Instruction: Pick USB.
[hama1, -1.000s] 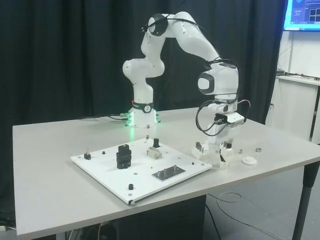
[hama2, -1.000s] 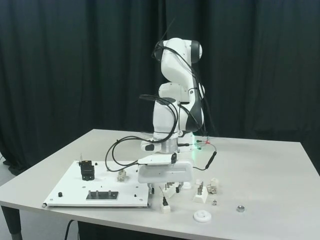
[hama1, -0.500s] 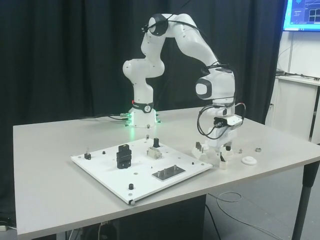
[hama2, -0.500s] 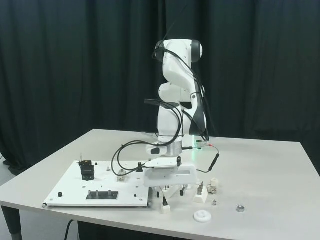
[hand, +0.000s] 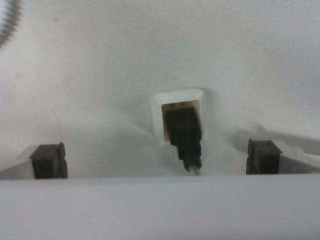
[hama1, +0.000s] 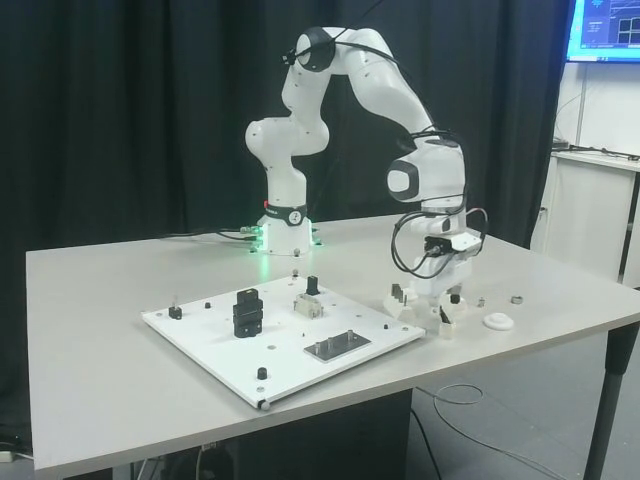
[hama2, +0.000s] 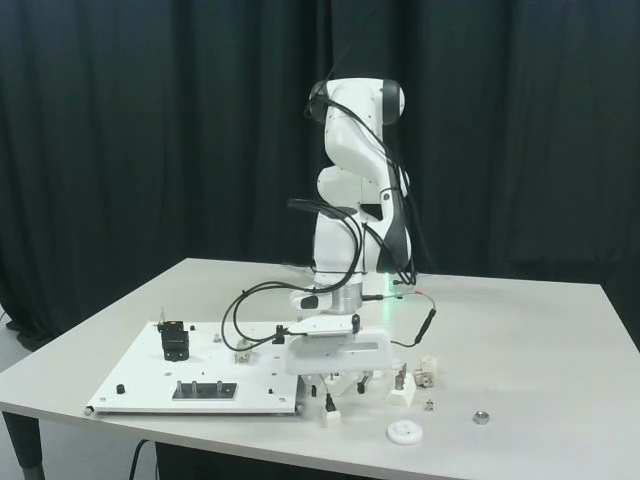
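Over the last second the arm has swung in from farther along the desk (hama1: 560, 290) and come down, so the tool (hand: 155, 162) now hangs directly above the USB plug (hand: 183, 135) rather than off to one side of it. In both room views the wrist sits lower than it did a moment earlier, close over the small white holder (hama2: 330, 415) near the front edge of the desk, just beside the white assembly board (hama1: 215, 345).

The wrist view shows the black USB plug standing in that white holder, its thin end pointing up toward the camera, untouched. The two black fingertips (hand: 48, 161) stand well apart, one on each side of the plug, with clear space between each of them and it: the tool is spread wide and holds nothing.

This suggests the approach is nearly over and the plug is lined up between the fingers. What remains, judging from this, is a short descent until the pads bracket the plug body, then closing and lifting. The white gear (hama2: 405, 432) and the other small parts nearby lie clear of that path
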